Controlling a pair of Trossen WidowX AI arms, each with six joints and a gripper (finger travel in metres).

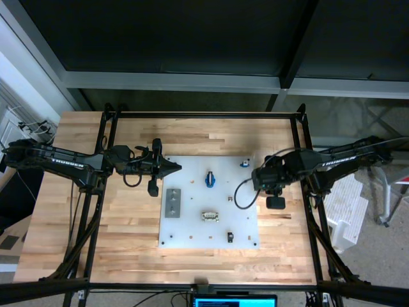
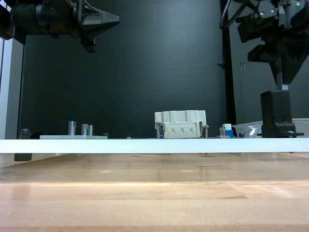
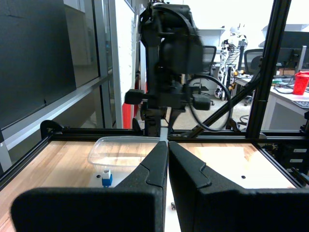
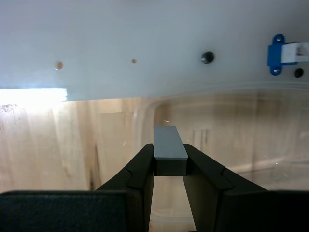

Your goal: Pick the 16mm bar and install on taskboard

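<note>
The right end effector (image 4: 170, 157) is clamped on the 16mm bar (image 4: 170, 141), a grey rectangular piece pinched near one end with the rest jutting past the fingertips. It hangs above the clear tray (image 3: 123, 151) just beside the right edge of the taskboard (image 1: 192, 225).

The likely job now is to carry the bar across to the grey holed block (image 1: 173, 202) on the board's left side. Keep it well above the connectors on the way, square its end to the chosen hole, then lower it straight down. Which hole suits this bar is hard to tell from here.

The left end effector (image 3: 167, 157) hovers high over the board's far left corner, fingers pressed together on nothing (it may crowd the approach).

The tabletop (image 1: 128, 230) is pale plank wood inside a black frame (image 1: 204, 115), with office chairs and desks beyond.
</note>
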